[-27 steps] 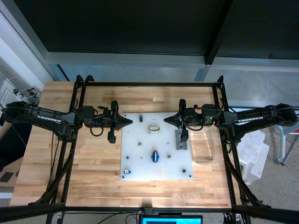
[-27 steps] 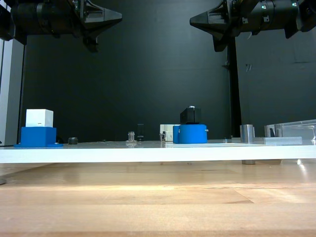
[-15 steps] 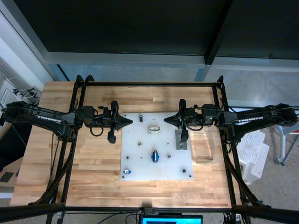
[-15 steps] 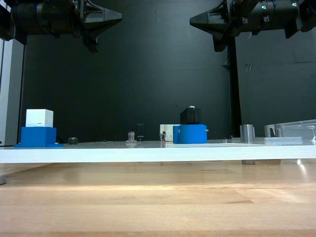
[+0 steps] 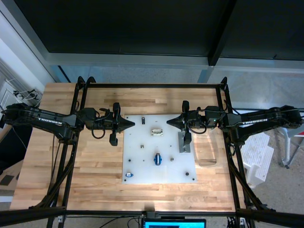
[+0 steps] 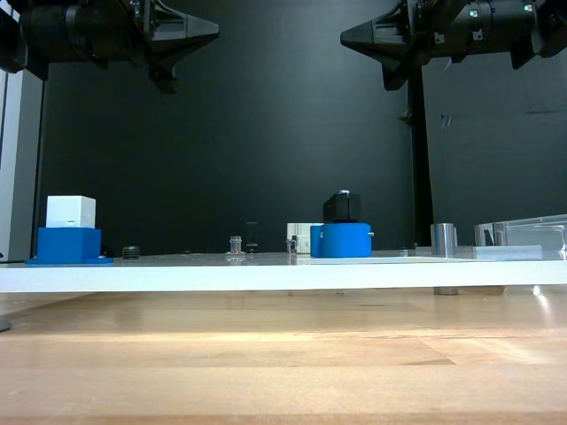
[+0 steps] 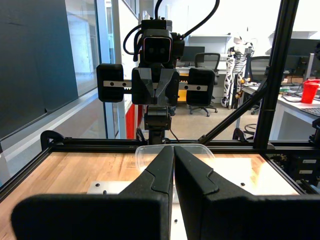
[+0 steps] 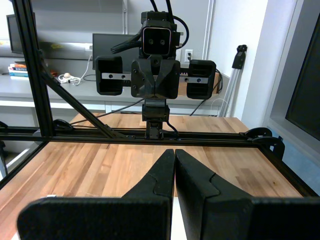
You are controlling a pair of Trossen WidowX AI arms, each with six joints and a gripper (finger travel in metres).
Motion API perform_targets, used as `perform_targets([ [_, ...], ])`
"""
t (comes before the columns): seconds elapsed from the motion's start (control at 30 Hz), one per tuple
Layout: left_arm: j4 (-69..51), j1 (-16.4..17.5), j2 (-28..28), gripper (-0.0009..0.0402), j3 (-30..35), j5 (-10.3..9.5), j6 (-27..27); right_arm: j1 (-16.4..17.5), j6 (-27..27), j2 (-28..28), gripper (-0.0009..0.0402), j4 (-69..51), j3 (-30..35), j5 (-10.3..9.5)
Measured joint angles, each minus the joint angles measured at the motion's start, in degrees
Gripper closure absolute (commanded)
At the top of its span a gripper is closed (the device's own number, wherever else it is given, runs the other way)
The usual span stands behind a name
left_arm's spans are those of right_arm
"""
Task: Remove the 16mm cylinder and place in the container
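I see the 16mm cylinder (image 6: 443, 239) standing on the white board (image 5: 142, 164), right of the blue-and-black fitting (image 6: 345, 232) and apart from the container (image 5: 205, 164) on the wooden surface (image 5: 85, 166). Left tool (image 5: 133, 123) and right tool (image 5: 167, 122) hang high above the board's far part, both pressed together.

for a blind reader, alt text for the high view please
Left hand and right hand, both shut, hover pointing inward above the far side of a white board; a clear container lies beside its right edge.
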Motion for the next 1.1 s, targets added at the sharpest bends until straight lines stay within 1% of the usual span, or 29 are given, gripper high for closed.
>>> perform_targets([
  [0.27,0.02,0.00,-0.02,0.0393,0.00,0.02,0.00,0.00,0.07,0.00,0.0393,-0.28,0.31,-0.02],
  [0.3,0.00,0.00,0.00,0.0393,0.02,0.00,0.00,0.02,0.46,0.00,0.0393,-0.74,0.31,-0.07],
  [0.4,0.02,0.00,-0.02,0.0393,0.02,0.00,0.00,0.11,4.15,0.00,0.0393,-3.28,0.79,-0.39],
  [0.47,0.00,0.00,-0.02,0.0393,0.02,0.00,0.00,0.37,5.51,0.00,0.0393,-8.68,2.45,-0.44],
  [0.57,0.00,0.00,-0.02,0.0393,0.00,0.00,0.00,1.68,5.57,0.35,0.0393,-20.55,6.21,1.25],
  [0.6,0.02,0.00,0.00,0.0393,0.02,0.00,0.00,2.19,5.46,0.68,0.0393,-24.09,7.58,1.49],
  [0.73,0.00,0.00,0.00,0.0393,0.00,0.00,0.00,4.26,6.08,2.47,0.0393,-34.40,12.17,1.53],
  [0.83,0.00,0.00,0.00,0.0393,0.02,0.00,0.00,6.01,7.41,4.35,0.0393,-40.83,15.17,2.03],
  [0.9,0.02,0.00,-0.02,0.0393,0.00,0.02,0.00,7.28,7.61,5.81,0.0393,-45.57,17.38,2.99],
  [1.1,0.00,0.00,0.00,0.0393,0.02,0.00,0.00,10.29,7.61,11.56,0.0393,-57.51,23.80,3.06],
])
